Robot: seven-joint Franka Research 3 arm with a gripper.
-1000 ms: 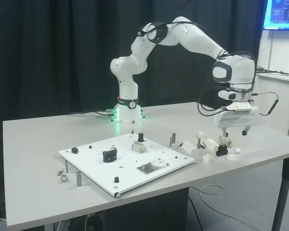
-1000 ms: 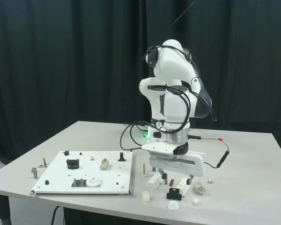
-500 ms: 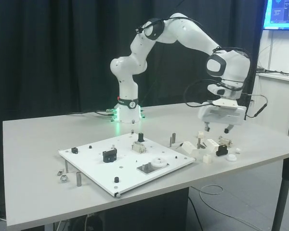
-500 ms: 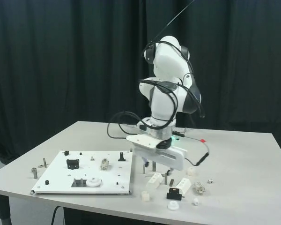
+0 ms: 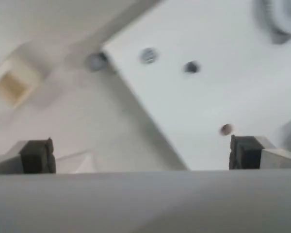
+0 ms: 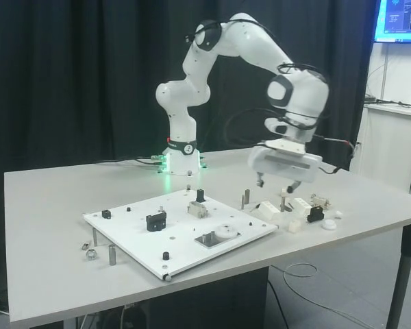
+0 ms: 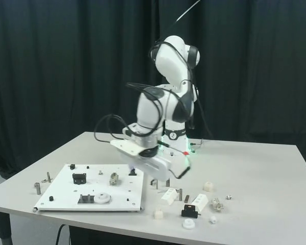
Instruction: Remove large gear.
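Note:
The large gear (image 6: 225,231) is white and sits on a peg near the front edge of the white board (image 6: 185,229), beside a grey plate. The second room view has the large gear (image 7: 101,198) at the front of the board (image 7: 120,191). My gripper (image 6: 275,185) hangs open and empty above the table by the board's right corner, well apart from the gear. The wrist view has the gripper (image 5: 140,154) with its black fingertips (image 5: 36,156) spread wide over the board's edge (image 5: 208,87), and the gear (image 5: 281,19) partly cut off at the picture's border.
Several loose white and black parts (image 6: 308,209) lie on the grey table right of the board. A black block (image 6: 155,221) and small pegs stand on the board. Metal pins and a nut (image 6: 92,252) lie left of it. Upright posts (image 6: 246,199) stand under the gripper.
The arm has swung left, away from the loose parts, carrying the gripper over the board's right edge. The gripper stays open and empty. The gear has not moved.

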